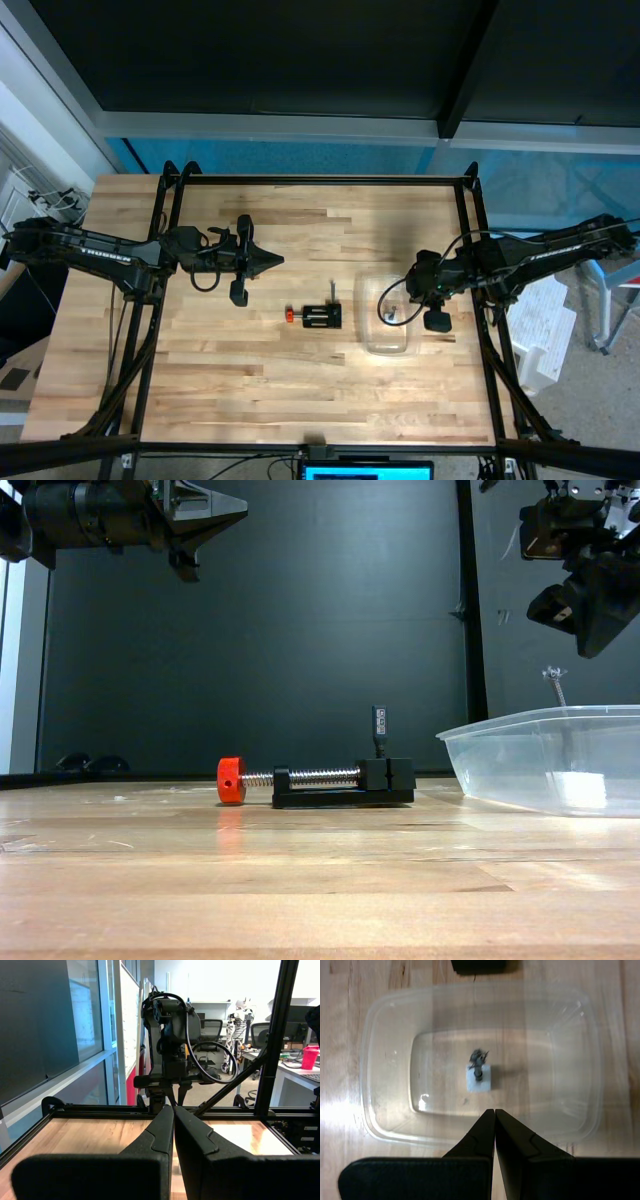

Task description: Pick the usb-c connector and install on the hub

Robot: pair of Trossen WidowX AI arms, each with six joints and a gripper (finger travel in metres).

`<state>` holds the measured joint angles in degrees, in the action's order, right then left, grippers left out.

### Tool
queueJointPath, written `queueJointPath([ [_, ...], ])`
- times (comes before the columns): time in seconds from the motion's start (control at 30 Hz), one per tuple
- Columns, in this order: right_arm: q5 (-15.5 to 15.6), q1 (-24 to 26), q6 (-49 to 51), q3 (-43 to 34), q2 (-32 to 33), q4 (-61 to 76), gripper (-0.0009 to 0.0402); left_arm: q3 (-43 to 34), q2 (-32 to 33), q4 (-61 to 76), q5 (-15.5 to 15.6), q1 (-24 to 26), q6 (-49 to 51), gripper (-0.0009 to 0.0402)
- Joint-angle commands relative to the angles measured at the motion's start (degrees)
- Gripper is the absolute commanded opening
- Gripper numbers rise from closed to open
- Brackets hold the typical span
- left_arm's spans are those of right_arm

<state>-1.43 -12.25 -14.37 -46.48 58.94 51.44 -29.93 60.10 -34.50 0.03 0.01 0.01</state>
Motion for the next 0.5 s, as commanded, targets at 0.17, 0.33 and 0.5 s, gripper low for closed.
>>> queueJointPath([
  [0.17, -3.08, -2.93, -1.95, -1.92, 1.73, 2.54, 0.0000, -0.02, 0.02, -0.02, -0.02, 0.00, 0.00, 0.0000],
  [0.33, -3.58, -3.54, -2.21, -4.55, 4.00, 3.56, 0.0000, -0.02, 0.00, -0.02, 0.00, -0.02, 0.00, 0.0000],
  [0.5, -4.04, -3.52, -3.43, -4.57, 6.01, 3.67, 0.0002, -0.02, 0.02, -0.02, -0.02, -0.02, 0.00, 0.0000],
])
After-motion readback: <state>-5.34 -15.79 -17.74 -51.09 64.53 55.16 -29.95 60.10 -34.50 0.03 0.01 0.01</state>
